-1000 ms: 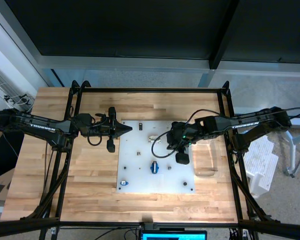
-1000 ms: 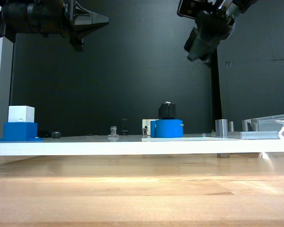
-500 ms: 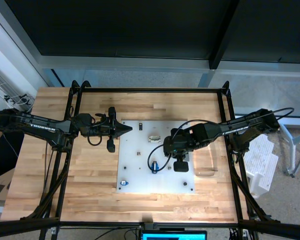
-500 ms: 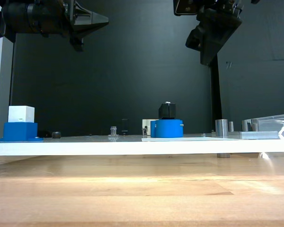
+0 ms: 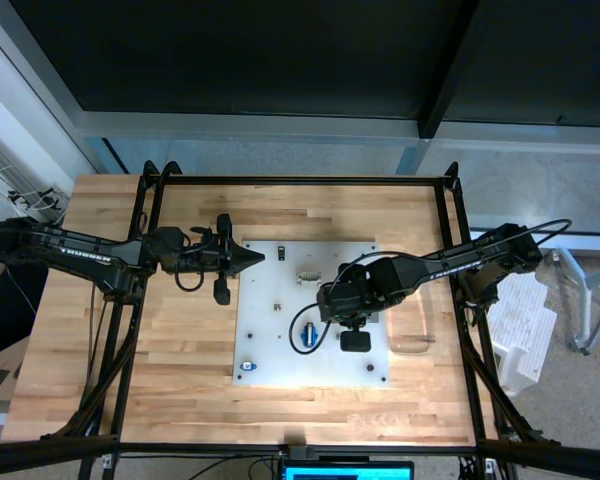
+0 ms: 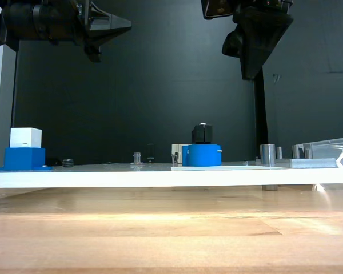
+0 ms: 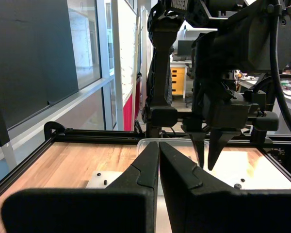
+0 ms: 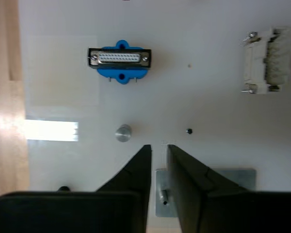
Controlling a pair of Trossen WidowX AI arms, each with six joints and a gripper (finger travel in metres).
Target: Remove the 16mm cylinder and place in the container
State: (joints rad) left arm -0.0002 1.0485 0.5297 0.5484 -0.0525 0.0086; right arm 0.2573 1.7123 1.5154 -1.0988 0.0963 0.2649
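Overhead, the right gripper (image 8: 158, 145) hangs above the white board (image 5: 280, 345), well clear of its surface in the low view. Its fingers (image 8: 141, 165) point down with only a narrow gap between them, and they hold nothing. The 16mm cylinder (image 8: 123, 132) stands upright on the board, untouched. From the right wrist camera it shows just off to one side of the fingertips, not between them, with the blue connector (image 8: 119, 60) farther off on the same side. A small metal plate (image 8: 218, 191) lies under the fingers. In the low view the cylinder stands toward the board's right end, near the container (image 6: 330, 152). That clear tub rests on the bench (image 5: 180, 385) against the board's right edge. The left gripper (image 5: 256, 258) sits high over the board's far left corner, fingers pressed together and holding nothing.
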